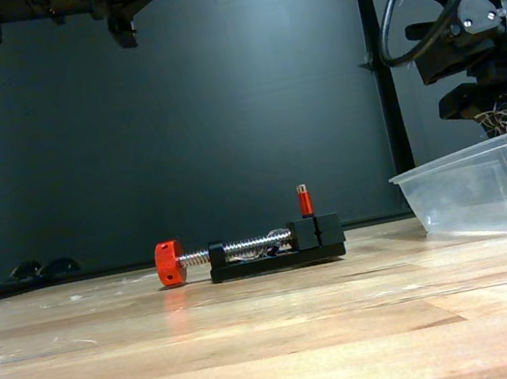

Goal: Pick the rca connector and install on the hub

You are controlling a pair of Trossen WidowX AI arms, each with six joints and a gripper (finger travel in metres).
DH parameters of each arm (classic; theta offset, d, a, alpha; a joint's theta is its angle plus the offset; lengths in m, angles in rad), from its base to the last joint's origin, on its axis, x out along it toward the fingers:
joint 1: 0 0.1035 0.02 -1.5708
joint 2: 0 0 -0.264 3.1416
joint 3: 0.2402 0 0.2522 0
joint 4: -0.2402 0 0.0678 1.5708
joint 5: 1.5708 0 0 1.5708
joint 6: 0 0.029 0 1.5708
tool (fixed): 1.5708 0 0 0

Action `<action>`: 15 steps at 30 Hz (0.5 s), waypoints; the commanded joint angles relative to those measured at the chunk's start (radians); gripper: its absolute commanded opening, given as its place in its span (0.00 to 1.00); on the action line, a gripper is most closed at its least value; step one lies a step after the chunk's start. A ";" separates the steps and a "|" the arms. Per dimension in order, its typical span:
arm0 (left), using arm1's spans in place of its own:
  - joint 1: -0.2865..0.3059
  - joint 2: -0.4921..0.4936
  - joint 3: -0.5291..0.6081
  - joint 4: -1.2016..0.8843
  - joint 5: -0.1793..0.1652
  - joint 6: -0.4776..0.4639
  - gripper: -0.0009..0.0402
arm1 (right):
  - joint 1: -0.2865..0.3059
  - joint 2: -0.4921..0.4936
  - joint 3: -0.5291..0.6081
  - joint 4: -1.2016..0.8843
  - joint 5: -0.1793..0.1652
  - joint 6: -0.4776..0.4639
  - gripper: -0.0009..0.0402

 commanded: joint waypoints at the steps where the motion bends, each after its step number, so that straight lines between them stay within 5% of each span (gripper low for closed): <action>1: 0.000 0.000 0.000 0.000 0.000 0.000 0.02 | 0.000 0.000 -0.003 0.003 0.001 -0.002 0.37; 15: 0.000 0.000 0.000 0.000 0.000 0.000 0.02 | -0.002 0.000 -0.003 0.008 0.027 -0.002 0.15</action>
